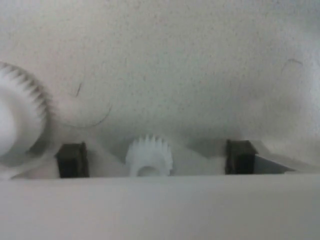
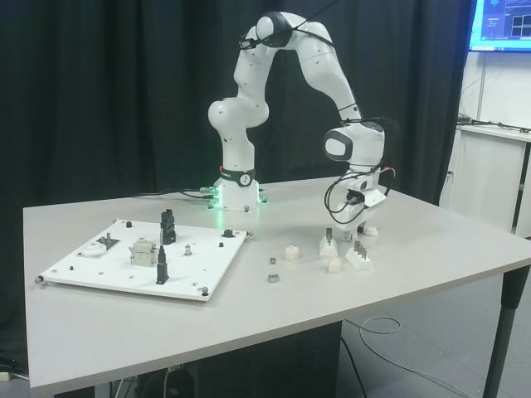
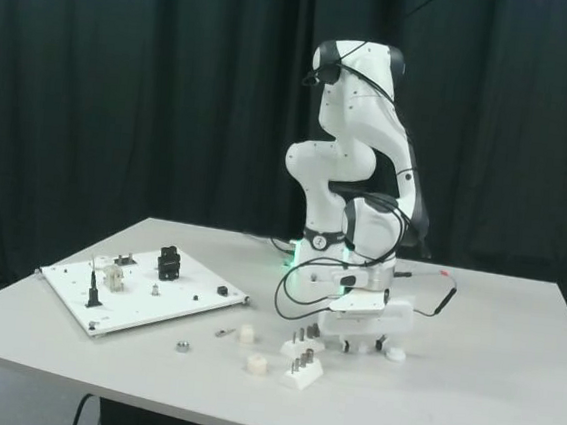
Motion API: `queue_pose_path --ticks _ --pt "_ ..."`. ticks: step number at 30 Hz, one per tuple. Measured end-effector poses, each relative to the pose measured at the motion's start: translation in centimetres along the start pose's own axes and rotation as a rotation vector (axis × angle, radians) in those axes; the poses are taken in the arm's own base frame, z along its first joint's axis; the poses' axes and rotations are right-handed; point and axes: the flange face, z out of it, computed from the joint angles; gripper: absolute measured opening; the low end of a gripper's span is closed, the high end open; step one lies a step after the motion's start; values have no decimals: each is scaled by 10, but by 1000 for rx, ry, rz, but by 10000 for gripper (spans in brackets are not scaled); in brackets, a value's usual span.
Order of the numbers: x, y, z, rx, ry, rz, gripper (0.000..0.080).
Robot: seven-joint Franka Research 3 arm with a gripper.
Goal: Pick small gear.
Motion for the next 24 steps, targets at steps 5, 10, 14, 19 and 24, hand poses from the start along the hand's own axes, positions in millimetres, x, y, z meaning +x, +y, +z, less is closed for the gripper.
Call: queue_pose_path --ticks 5,10,14,19,24 --pt "0 0 2 -2 -1 1 514" --pt "1 0 2 -2 -2 1 358" --pt "1 0 2 -1 -1 2 358" --pt "2 0 2 0 0 2 194" --pt "4 -1 -1 4 5 3 194"
